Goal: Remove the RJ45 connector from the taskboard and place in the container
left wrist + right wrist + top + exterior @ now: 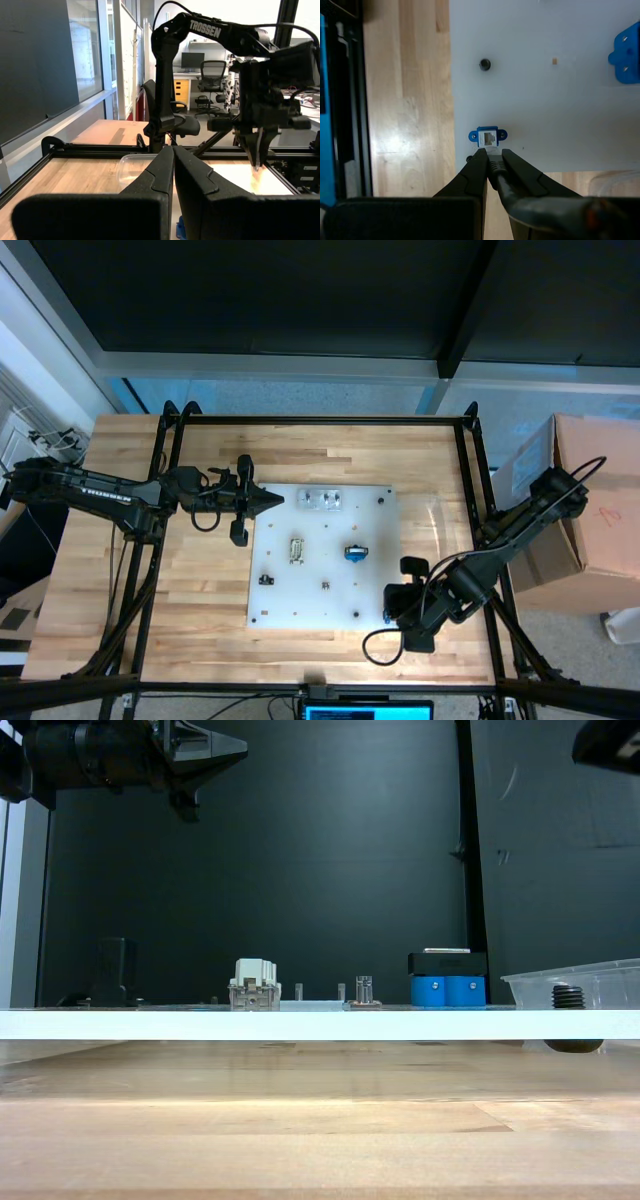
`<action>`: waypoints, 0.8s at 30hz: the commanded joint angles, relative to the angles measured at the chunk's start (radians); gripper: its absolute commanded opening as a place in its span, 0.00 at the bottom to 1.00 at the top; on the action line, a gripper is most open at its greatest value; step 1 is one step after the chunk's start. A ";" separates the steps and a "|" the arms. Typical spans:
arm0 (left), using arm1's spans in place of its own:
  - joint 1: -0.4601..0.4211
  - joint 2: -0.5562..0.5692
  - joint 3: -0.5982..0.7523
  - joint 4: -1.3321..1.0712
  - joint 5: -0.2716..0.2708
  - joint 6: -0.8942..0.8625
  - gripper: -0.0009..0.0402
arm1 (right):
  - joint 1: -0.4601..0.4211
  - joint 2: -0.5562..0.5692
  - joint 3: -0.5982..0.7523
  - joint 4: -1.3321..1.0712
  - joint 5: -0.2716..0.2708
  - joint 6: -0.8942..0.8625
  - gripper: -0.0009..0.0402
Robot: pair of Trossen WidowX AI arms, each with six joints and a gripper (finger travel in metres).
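Right jaws pinch dark RJ45 connector [494,166], apparently off socket [487,136]; left jaws aloft.

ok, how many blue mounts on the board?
2. One mount near board centre; the other at its near-right corner, socket empty. Right hand beside it, shut on the RJ45 plug, unseated. Left hand, shut, over the far-left corner. Arm may hide more.

White taskboard [545,100], pale wood-grain table [405,100]. Blue socket mount [502,135], white insert [487,137]. Dark RJ45 connector [493,163], black cable [507,192]. Left gripper [275,499] and right gripper [494,151] black. Container [580,982] clear.
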 commanded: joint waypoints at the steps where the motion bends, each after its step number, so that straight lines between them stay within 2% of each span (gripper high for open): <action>1: 0.000 0.000 0.000 0.000 0.000 0.000 0.02 | 0.000 -0.008 0.011 -0.020 0.002 0.000 0.02; 15: 0.000 0.000 0.000 0.000 0.000 0.000 0.02 | -0.002 -0.021 0.002 -0.043 0.000 0.001 0.02; 24: 0.000 0.000 0.000 0.000 0.000 0.000 0.02 | -0.001 -0.095 -0.073 -0.083 -0.001 0.002 0.02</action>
